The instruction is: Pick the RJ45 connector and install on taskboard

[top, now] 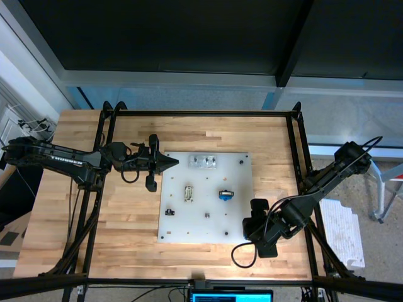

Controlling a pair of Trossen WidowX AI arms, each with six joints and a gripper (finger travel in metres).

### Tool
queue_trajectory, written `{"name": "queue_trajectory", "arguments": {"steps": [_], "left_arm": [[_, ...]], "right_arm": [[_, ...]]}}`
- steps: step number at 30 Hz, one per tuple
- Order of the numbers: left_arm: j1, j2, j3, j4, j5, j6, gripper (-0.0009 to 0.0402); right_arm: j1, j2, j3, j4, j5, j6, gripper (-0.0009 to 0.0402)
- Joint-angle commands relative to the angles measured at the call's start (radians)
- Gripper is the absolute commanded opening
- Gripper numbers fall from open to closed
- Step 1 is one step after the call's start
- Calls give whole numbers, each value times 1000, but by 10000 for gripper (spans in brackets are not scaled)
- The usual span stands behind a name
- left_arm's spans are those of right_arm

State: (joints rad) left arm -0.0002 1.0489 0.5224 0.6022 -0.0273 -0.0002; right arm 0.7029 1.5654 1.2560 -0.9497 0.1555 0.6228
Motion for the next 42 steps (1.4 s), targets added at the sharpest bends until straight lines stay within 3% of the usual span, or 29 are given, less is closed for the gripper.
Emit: {"name": "queue_trajectory", "arguments": {"steps": [1, 11, 16, 34, 42], "left_arm": [[0, 0, 0, 0, 0, 0, 0], [0, 0, 0, 0, 0, 0, 0], [0, 0, 0, 0, 0, 0, 0], [0, 0, 0, 0, 0, 0, 0], [0, 0, 0, 0, 0, 0, 0]], "right_arm": [[0, -1, 3, -6, 0, 0, 216], [-2, -8, 3, -50, -1, -5, 216], [-47, -43, 3, -123, 8, -61, 216], [-425, -205, -57, -27, 11, -479, 216], [-578, -267, -62, 83, 10, -582, 196]]}}
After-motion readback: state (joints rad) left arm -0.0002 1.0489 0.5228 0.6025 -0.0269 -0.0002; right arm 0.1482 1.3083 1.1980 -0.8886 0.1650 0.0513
